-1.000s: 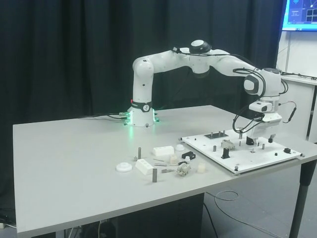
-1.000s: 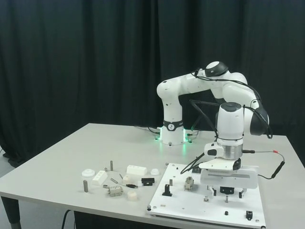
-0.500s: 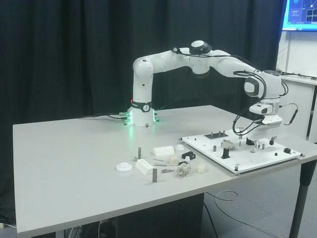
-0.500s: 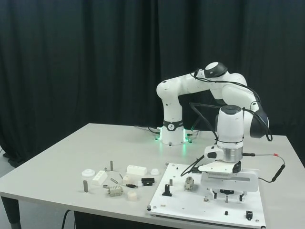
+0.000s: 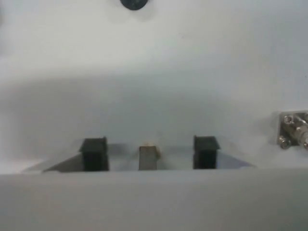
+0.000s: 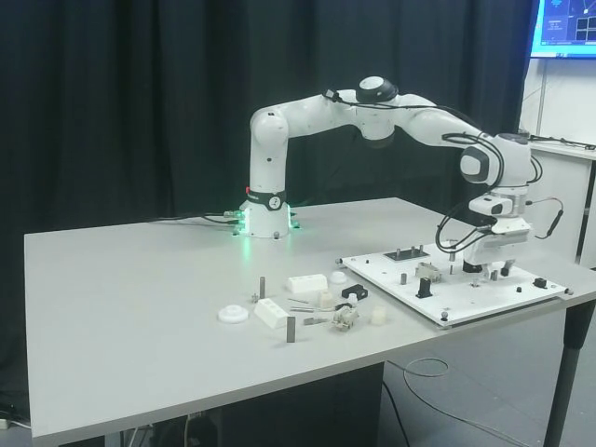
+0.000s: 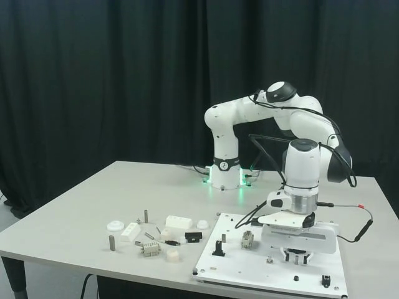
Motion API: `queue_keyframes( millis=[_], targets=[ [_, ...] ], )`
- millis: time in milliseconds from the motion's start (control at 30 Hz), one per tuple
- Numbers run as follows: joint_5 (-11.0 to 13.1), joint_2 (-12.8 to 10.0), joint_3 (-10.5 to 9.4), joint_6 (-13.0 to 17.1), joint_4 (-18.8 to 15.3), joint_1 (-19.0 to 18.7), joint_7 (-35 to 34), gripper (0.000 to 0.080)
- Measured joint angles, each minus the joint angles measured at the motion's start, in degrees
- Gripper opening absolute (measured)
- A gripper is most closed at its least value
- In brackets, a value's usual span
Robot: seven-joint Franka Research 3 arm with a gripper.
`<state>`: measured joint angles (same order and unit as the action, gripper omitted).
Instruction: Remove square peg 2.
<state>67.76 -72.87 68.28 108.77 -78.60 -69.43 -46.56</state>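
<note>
A small grey square peg [image 5: 148,157] stands upright in the white board [image 5: 159,72]. My gripper [image 5: 150,153] is lowered over it, open, with one black fingertip [image 5: 94,153] on either side and a gap between each fingertip and the peg. In the first room view the gripper [image 6: 491,271] is down at the board's far right part. In the second room view the gripper [image 7: 297,254] hangs just above the board's near right area, and the peg [image 7: 297,251] shows between the fingers.
The white board [image 7: 243,266] carries a black bracket [image 7: 218,248], a metal connector [image 7: 248,240] and thin pins. Loose white blocks [image 7: 177,221], a white disc [image 7: 115,225] and short grey pegs lie on the grey table [image 7: 81,212] left of the board. The arm's base [image 6: 265,219] glows green.
The hand has come down closer to the board, and the fingers have drawn in from a wide spread to stand close on both sides of the peg.
</note>
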Motion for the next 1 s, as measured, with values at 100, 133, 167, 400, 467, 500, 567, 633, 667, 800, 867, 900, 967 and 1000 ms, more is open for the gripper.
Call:
queue_keyframes(
  millis=[100, 133, 167, 400, 467, 500, 567, 633, 667, 800, 867, 900, 967, 1000],
  targets=[
    [-0.88, 0.00, -0.14, 0.06, 0.44, 0.19, -0.32, 0.0390],
    [-1.10, 0.00, -0.19, 0.09, 0.57, 0.25, -0.51, 0.0390],
    [-1.28, 0.00, -0.25, 0.12, 0.70, 0.31, -0.69, 0.0390],
    [-2.23, 0.00, -0.66, 0.23, 1.60, 0.61, -1.39, 0.0214],
    [-2.36, 0.00, -0.70, 0.24, 1.67, 0.63, -1.52, 0.0072],
    [-2.40, 0.00, -0.70, 0.24, 1.70, 0.64, -1.54, 0.0072],
    [-2.50, 0.00, -0.73, 0.24, 1.75, 0.66, -1.54, 0.0072],
    [-2.56, 0.00, -0.74, 0.24, 1.79, 0.67, -1.55, 0.0072],
    [-2.59, 0.00, -0.75, 0.24, 1.80, 0.68, -1.55, 0.0072],
    [-2.65, 0.00, -0.75, 0.24, 1.84, 0.69, -1.55, 0.0075],
    [-2.67, 0.01, -0.76, 0.23, 1.85, 0.70, -1.56, 0.0075],
    [-2.67, 0.02, -0.76, 0.23, 1.85, 0.71, -1.62, 0.0075],
    [-2.68, 0.04, -0.76, 0.20, 1.86, 0.72, -1.74, 0.0075],
    [-2.68, 0.05, -0.76, 0.18, 1.87, 0.73, -1.78, 0.0075]
  ],
)
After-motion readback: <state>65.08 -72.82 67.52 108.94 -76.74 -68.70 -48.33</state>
